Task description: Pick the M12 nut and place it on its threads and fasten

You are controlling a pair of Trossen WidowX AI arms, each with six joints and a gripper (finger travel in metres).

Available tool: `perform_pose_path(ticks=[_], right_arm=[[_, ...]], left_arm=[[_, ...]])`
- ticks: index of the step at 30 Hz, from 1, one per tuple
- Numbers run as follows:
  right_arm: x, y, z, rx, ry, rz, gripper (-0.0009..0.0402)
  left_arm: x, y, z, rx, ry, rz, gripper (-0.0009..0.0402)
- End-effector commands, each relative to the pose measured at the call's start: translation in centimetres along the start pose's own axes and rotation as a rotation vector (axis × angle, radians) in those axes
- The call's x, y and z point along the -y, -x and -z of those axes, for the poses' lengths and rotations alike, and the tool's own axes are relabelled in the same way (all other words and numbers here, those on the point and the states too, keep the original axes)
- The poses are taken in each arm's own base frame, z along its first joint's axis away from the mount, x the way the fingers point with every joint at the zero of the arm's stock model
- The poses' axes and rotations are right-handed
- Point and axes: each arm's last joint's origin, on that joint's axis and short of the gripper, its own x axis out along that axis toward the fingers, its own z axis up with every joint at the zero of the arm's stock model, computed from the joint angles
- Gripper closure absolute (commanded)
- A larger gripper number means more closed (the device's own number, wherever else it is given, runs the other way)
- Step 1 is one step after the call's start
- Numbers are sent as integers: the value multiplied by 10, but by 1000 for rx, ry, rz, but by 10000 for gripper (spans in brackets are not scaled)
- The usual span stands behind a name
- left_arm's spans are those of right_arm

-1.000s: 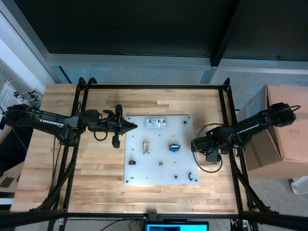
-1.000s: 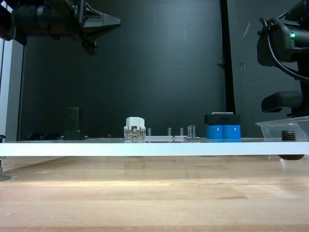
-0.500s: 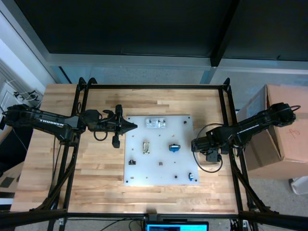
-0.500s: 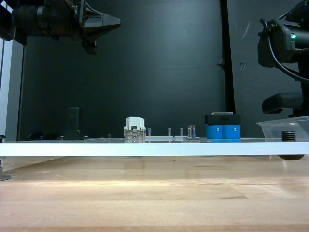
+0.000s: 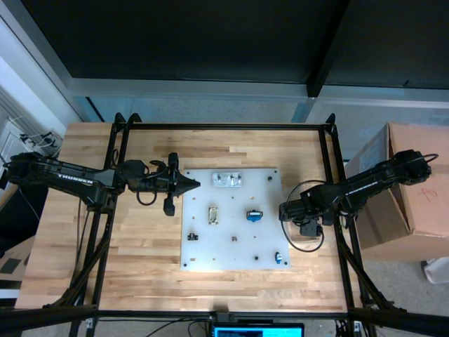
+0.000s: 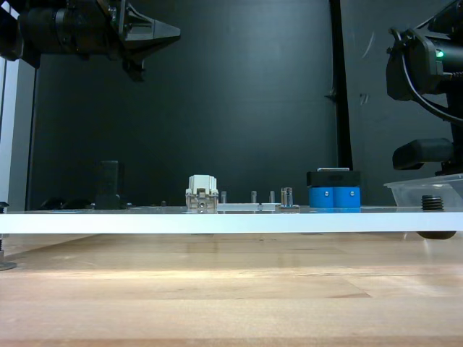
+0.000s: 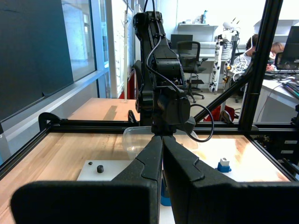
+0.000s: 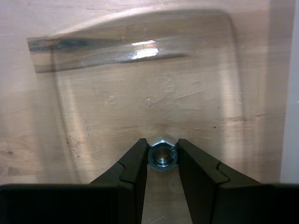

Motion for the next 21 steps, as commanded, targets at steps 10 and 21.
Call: perform_pose_path(ticks=[10,21], right_arm=[[10,36,-6,1,-78,4,370],[30,80,-26,7,-52,13,370]], left_arm=[[0,0,0,0,0,0,393],[0,0,0,0,-1,0,393]])
